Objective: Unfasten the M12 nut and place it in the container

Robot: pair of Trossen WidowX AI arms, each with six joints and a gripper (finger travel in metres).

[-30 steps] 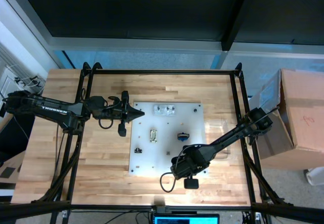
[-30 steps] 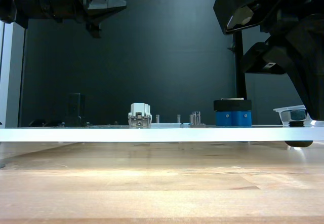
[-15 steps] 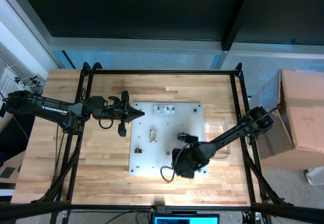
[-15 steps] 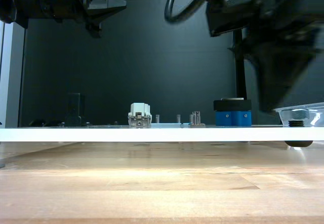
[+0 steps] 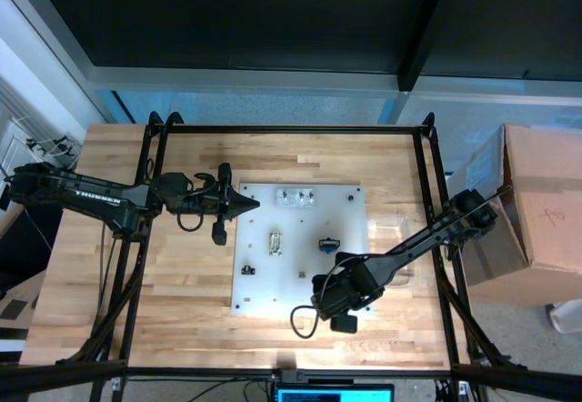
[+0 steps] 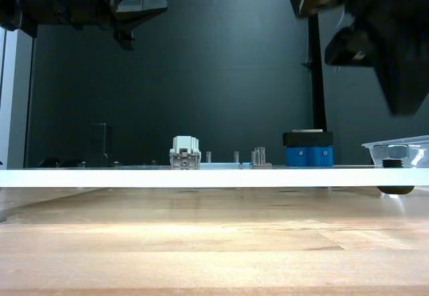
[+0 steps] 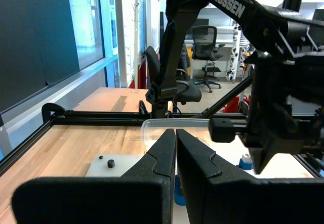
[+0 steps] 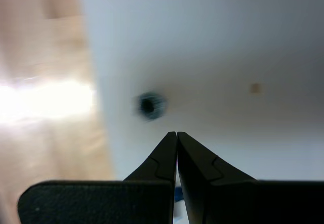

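At the near right edge of the white board (image 5: 273, 279), low in the right of the low view, the small silver nut (image 6: 391, 152) sits on top of the ribs of its black stud (image 6: 391, 163). The rim of the clear tray (image 6: 412, 140) shows behind it. The right gripper (image 8: 176, 133) hangs well above the nut in the upper right of that view. Its fingers are pressed together with nothing between them. In the right wrist view the nut shows as a blurred dark ring on the board, just beyond the fingertips and apart from them. Farther along the board stand a blue block (image 6: 308, 154) and a white connector (image 6: 185, 153). The left gripper (image 7: 175, 131) hovers at the board's far left edge, left of centre in the high view. It points inward with its fingers together and holds nothing. In the left wrist view the right arm (image 7: 202, 36) across the table bears the white word "TROSSEN" (image 7: 229, 0).
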